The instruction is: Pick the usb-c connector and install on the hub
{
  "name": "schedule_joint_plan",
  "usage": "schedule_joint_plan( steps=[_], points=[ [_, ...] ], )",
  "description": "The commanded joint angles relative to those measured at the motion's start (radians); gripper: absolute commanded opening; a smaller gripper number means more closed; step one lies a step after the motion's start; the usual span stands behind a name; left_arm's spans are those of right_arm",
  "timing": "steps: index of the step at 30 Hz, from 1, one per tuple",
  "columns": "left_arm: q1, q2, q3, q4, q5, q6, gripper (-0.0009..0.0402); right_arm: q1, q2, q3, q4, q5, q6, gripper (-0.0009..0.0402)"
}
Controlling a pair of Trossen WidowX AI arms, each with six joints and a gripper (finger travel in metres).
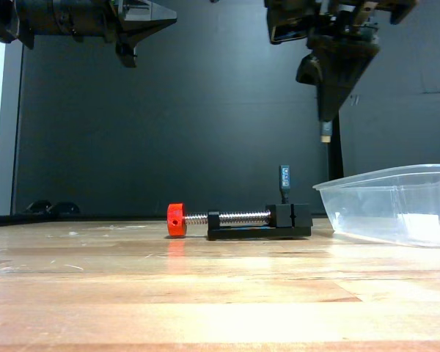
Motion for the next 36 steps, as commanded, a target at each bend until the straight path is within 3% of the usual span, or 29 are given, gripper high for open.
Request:
schedule_joint_plan(
  steps=[1, 12, 36],
  points=[
    [0.0, 0.0, 0.0, 0.0, 0.0, 0.0, 0.0, -0.007, 0.029, 0.033, 0.002, 0.0, 0.003, 0.0],
    [0.0, 0.0, 0.0, 0.001, 0.0, 0.0, 0.0, -0.029, 0.105, 0.118, 0.0, 0.0, 0.003, 0.0],
    [0.0, 0.0, 0.0, 0.0, 0.0, 0.0, 0.0, -0.061, 0.136, 0.119, 0.049, -0.005, -0.031, 0.0]
  ],
)
